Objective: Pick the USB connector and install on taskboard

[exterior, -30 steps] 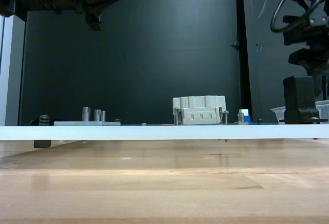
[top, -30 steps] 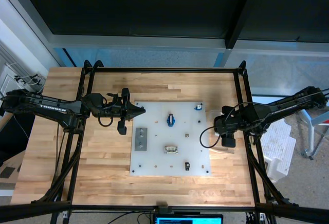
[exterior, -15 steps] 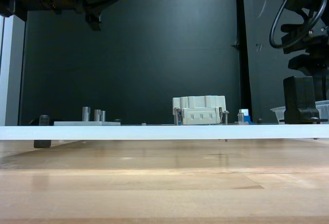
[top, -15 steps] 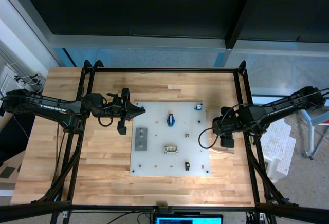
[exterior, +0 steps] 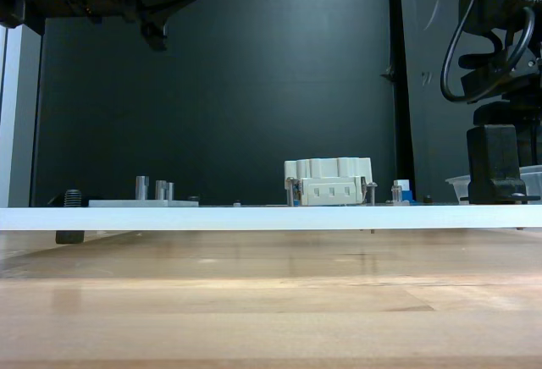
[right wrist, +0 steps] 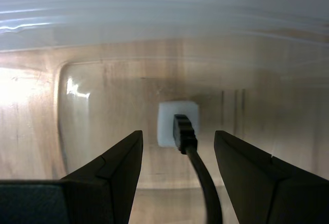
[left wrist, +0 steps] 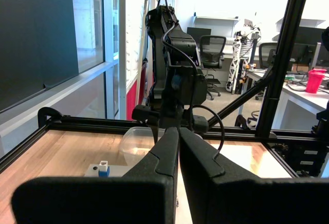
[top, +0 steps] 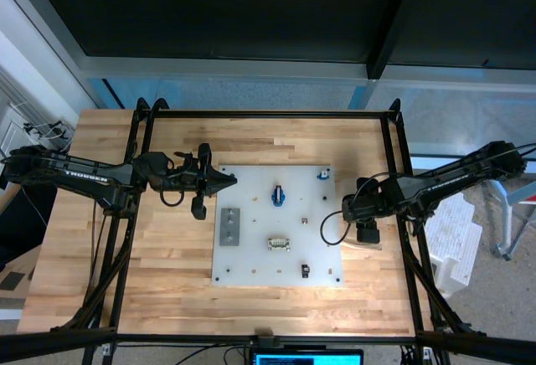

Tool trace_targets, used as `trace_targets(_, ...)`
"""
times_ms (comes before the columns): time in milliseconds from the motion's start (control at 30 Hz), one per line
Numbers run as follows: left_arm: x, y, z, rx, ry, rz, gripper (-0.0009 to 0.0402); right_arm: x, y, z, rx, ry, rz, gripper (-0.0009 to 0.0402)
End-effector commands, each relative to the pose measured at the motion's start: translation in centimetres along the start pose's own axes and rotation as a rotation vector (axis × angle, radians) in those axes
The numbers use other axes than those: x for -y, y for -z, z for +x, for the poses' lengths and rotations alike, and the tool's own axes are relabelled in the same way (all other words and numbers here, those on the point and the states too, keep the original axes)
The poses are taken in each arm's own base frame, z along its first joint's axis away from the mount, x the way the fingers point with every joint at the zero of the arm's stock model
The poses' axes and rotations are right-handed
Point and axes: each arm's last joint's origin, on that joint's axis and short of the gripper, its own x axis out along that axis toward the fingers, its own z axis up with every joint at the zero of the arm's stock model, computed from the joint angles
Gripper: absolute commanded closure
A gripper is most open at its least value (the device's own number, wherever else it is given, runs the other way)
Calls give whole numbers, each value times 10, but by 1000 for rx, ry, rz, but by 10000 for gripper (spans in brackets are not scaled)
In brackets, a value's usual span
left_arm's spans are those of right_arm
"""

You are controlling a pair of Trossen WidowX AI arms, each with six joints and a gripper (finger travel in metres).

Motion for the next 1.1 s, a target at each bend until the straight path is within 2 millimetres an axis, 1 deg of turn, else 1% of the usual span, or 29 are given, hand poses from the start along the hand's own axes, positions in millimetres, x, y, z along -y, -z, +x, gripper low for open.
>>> trace_targets(33,0,0,0,0,0,0,393,0,-1,1,-5,-4,-4,201)
trace_targets(267,0,0,0,0,0,0,393,2,-1,2,-8,-1,11,207)
trace_targets(667,0,0,0,0,0,0,393,7,-3,3,-14,5,41,302)
trace_targets(1100,0,0,0,0,0,0,393,9,-3,3,-15,7,51,373)
